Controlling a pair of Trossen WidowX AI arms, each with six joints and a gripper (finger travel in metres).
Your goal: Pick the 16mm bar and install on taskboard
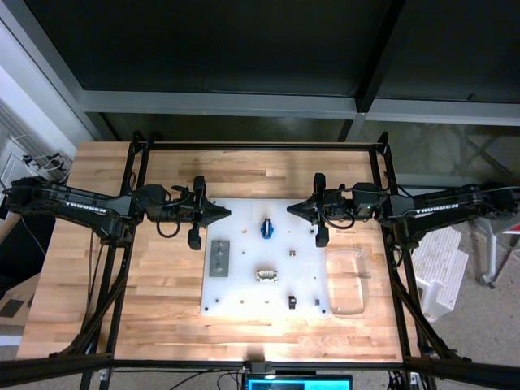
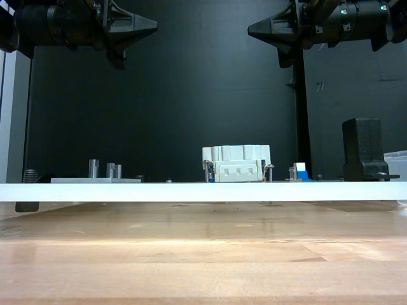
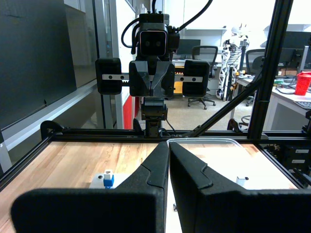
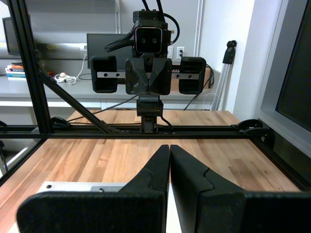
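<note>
16mm bar [image 1: 292,253]: you have one candidate only, a tiny dark piece lying on the taskboard [image 1: 244,288] right of centre, and it is too small to confirm its shape. One taskboard lies flat in the middle of the tabletop [image 1: 162,276]. On it you carry one grey block [image 1: 219,256] toward the left edge, one blue knob [image 1: 266,228] near the far side, one silver connector [image 1: 268,277] toward the near side, one black square part [image 1: 291,303] near the front edge, and one small pale piece [image 1: 315,302] just right of that. The dark piece sits between the knob and the black part, apart from both, with the connector near it on the near-left. In the low view short silver posts stand up from the grey block; you can count three, two of them nearly touching. One clear tray [image 1: 328,280] rests on the tabletop just beside the board's right edge. You have two arms. The left tool [image 1: 226,213] hangs well above the left part of the board's far edge, pointing inward, its fingers pressed together on nothing. The right tool [image 1: 291,209] hangs at like height over the far right part, facing it, fingers likewise pressed together and empty. The two tips are apart, with the knob below the gap. One black frame [image 1: 244,145] rings the tabletop.
</note>
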